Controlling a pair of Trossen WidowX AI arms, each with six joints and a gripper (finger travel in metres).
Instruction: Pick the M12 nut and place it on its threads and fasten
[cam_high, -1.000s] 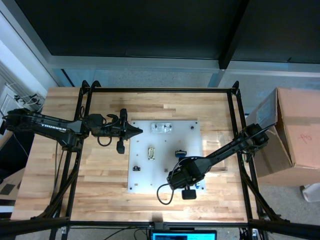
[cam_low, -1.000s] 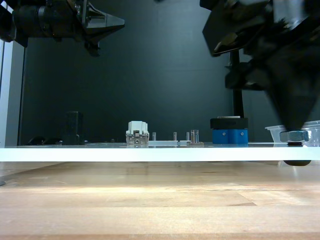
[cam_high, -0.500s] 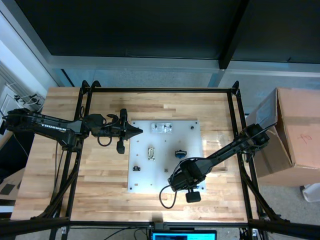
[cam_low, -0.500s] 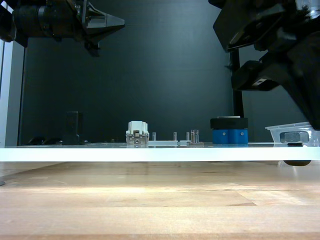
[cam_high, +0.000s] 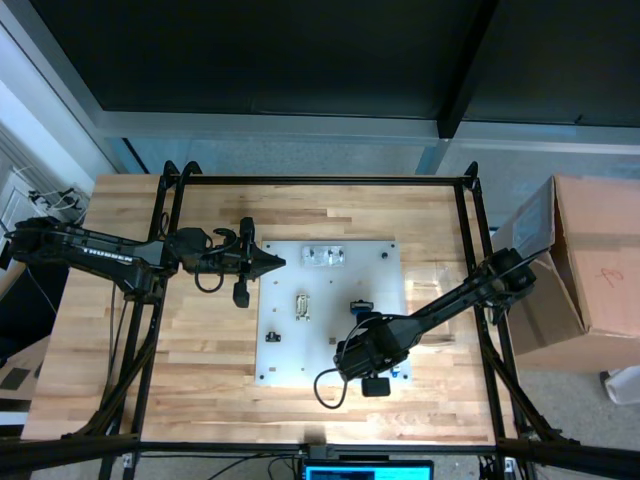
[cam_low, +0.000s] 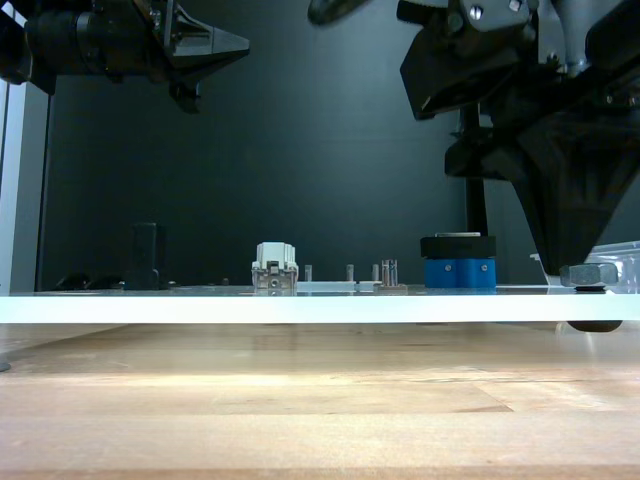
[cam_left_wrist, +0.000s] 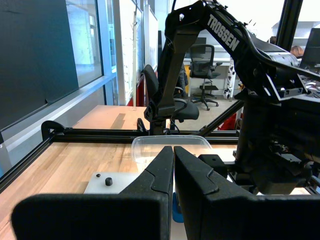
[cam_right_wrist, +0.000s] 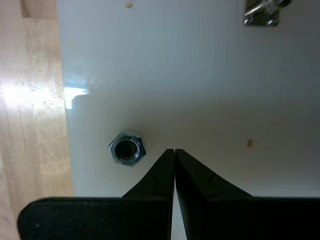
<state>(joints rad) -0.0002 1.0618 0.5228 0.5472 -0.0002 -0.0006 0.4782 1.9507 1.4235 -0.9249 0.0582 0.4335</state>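
Silver M12 nut (cam_right_wrist: 127, 148) free on its stud (cam_low: 591, 289), near right edge of white board (cam_right_wrist: 200, 75). Right gripper (cam_right_wrist: 174, 151) just beside nut, fingers pressed together. Clear tray (cam_left_wrist: 167, 143) apart from nut, contents unclear. Left gripper (cam_left_wrist: 173, 150) pressed together, aloft over board's left edge.

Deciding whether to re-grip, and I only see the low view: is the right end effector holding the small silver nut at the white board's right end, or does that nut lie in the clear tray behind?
Observer: Not holding: the right wrist view shows the right end effector shut on nothing, its tip beside the small silver hexagonal nut.
Operator: In the clear plastic tray, then?
Observer: No. That view shows the nut on the flat white board, on its short black stud.
Operator: And the left end effector?
Observer: The high view puts the left end effector, shut, over the board's far left edge.
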